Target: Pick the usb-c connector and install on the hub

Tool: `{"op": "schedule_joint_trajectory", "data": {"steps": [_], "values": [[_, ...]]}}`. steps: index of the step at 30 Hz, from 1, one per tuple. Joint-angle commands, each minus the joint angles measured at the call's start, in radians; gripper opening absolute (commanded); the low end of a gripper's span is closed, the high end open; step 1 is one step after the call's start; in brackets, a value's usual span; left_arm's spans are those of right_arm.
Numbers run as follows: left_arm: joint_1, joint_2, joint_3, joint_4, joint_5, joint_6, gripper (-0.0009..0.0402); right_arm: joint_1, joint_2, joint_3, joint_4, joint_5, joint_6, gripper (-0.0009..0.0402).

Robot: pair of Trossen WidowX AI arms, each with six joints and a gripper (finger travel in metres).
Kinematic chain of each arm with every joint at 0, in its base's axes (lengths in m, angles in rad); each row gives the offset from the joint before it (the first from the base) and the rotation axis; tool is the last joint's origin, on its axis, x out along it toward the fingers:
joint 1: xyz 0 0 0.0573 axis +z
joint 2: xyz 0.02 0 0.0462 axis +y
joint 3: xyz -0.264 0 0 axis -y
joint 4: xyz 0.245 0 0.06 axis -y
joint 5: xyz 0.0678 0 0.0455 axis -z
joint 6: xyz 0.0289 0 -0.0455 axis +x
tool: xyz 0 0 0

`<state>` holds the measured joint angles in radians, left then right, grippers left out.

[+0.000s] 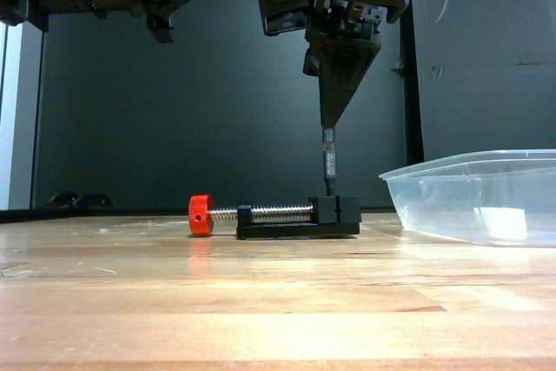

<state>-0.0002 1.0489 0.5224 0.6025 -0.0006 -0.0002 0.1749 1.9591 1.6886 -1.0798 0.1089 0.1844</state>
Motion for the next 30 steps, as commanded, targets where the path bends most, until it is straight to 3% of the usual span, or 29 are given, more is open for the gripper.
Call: {"op": "schedule_joint_trajectory", "data": {"steps": [1, 30], "values": [[0.0, 0.0, 0.0, 0.0, 0.0, 0.0, 0.0, 0.0, 0.0, 0.0, 0.0, 0.0, -0.002, 0.0], [0.0, 0.0, 0.0, 0.0, 0.0, 0.0, 0.0, 0.0, 0.0, -0.011, 0.013, -0.008, -0.007, 0.0]]}}
